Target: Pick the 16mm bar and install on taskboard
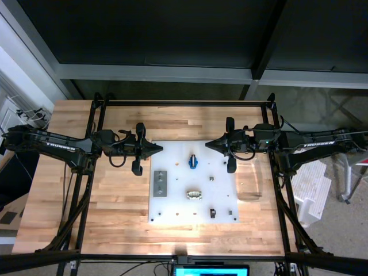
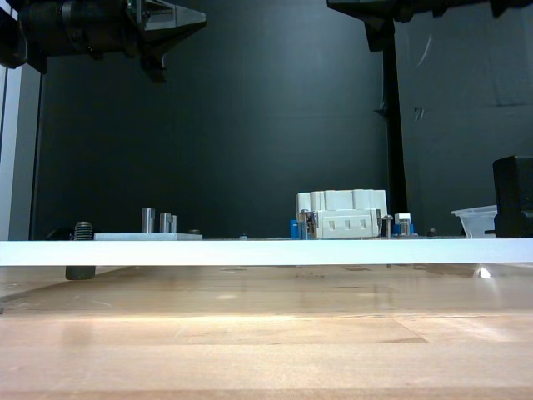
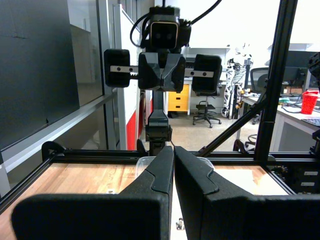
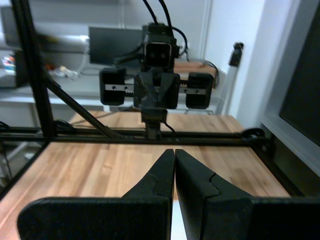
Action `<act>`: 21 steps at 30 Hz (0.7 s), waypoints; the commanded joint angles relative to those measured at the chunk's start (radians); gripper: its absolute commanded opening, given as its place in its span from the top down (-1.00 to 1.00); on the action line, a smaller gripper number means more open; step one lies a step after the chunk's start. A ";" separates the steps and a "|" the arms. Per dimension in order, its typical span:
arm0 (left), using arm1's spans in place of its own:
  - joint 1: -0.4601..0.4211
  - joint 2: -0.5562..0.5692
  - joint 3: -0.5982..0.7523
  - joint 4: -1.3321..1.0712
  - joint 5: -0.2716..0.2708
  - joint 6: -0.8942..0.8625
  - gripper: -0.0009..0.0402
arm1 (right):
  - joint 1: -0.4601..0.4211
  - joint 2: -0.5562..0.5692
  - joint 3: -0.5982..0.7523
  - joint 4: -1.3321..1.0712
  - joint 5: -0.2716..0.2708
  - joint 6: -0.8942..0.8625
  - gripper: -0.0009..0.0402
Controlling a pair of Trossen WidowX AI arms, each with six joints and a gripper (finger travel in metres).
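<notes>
The left gripper (image 1: 159,149) and the right gripper (image 1: 208,144) hung high above the far edge of the taskboard (image 1: 172,208). Each had its fingers pressed together on nothing. Where the 16mm bar lay could not be told.

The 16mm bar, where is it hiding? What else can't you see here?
16mm bar: not identifiable; high view too small, and low view's posts may not be it.
Clear bin: contents too faint in high view.
Left gripper and right gripper, shut, empty, above the far edge of the taskboard: partly cut off in low view.
</notes>
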 commanded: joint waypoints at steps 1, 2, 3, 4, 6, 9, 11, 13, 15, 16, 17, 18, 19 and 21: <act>0.000 0.000 0.000 0.000 0.000 0.000 0.96 | -0.026 0.000 -0.044 0.076 -0.042 0.020 0.96; 0.000 0.000 0.000 0.000 0.000 0.000 0.96 | -0.028 0.000 -0.058 0.100 -0.032 0.024 0.96; 0.000 0.000 0.000 0.000 0.000 0.000 0.96 | -0.032 0.000 -0.072 0.125 -0.026 0.024 0.96; 0.000 0.000 0.000 0.000 0.000 0.000 0.96 | -0.034 0.000 -0.085 0.146 -0.029 0.024 0.96; 0.000 0.000 0.000 0.000 0.000 0.000 0.96 | -0.041 0.000 -0.106 0.175 -0.049 0.024 0.96; 0.000 0.000 0.000 0.000 0.000 0.000 0.96 | -0.055 0.001 -0.129 0.198 -0.055 0.026 0.96; 0.000 0.000 0.000 0.000 0.000 0.000 0.96 | -0.058 0.000 -0.143 0.222 -0.055 0.027 0.96; 0.000 0.000 0.000 0.000 0.000 0.000 0.96 | -0.058 0.000 -0.156 0.248 -0.072 0.034 0.96; 0.000 0.000 0.000 0.000 0.000 0.000 0.96 | -0.058 0.000 -0.166 0.262 -0.082 0.053 0.96; 0.000 0.000 0.000 0.000 0.000 0.000 0.96 | -0.059 0.000 -0.169 0.264 -0.082 0.054 0.96; 0.000 0.000 0.000 0.000 0.000 0.000 0.96 | -0.058 0.000 -0.171 0.264 -0.082 0.052 0.96; 0.000 0.000 0.000 0.000 0.000 0.000 0.96 | -0.058 0.000 -0.172 0.263 -0.082 0.051 0.96; 0.000 0.000 0.000 0.000 0.000 0.000 0.96 | -0.058 0.000 -0.172 0.263 -0.082 0.052 0.96; 0.000 0.000 0.000 0.000 0.000 0.000 0.96 | -0.058 0.000 -0.172 0.263 -0.081 0.051 0.96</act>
